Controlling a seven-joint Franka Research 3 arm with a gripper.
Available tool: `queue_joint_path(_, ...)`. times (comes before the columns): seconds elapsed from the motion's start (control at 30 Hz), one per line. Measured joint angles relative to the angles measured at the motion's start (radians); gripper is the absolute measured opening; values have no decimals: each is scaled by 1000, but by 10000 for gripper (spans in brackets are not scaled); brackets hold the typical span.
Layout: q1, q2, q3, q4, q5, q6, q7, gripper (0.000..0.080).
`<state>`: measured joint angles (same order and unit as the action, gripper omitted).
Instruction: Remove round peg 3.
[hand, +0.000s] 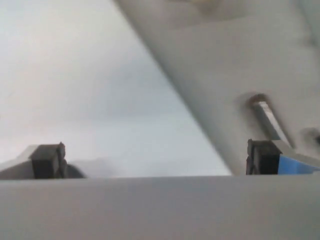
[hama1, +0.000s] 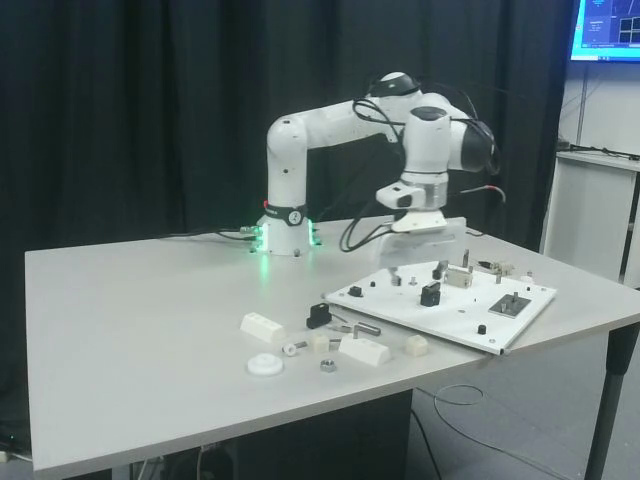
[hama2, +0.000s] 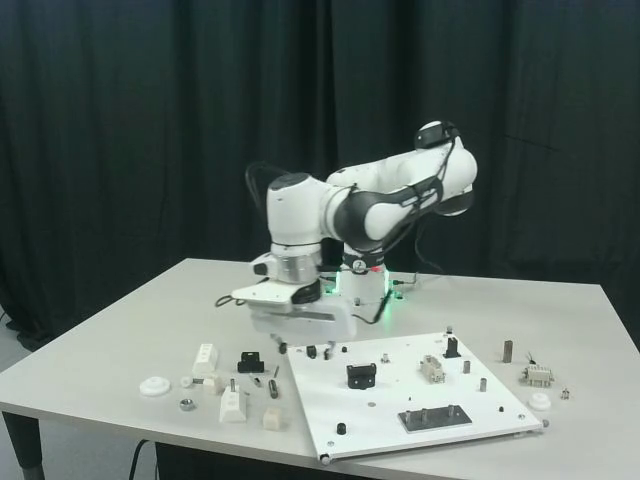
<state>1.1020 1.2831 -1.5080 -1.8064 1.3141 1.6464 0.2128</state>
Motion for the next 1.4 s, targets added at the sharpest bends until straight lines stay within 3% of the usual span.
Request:
queue_joint_path(0.9,285,-22,54,0,0,-5,151,800)
queue_joint_path(1.4,410,-23,100,-1,-1,26,229,800)
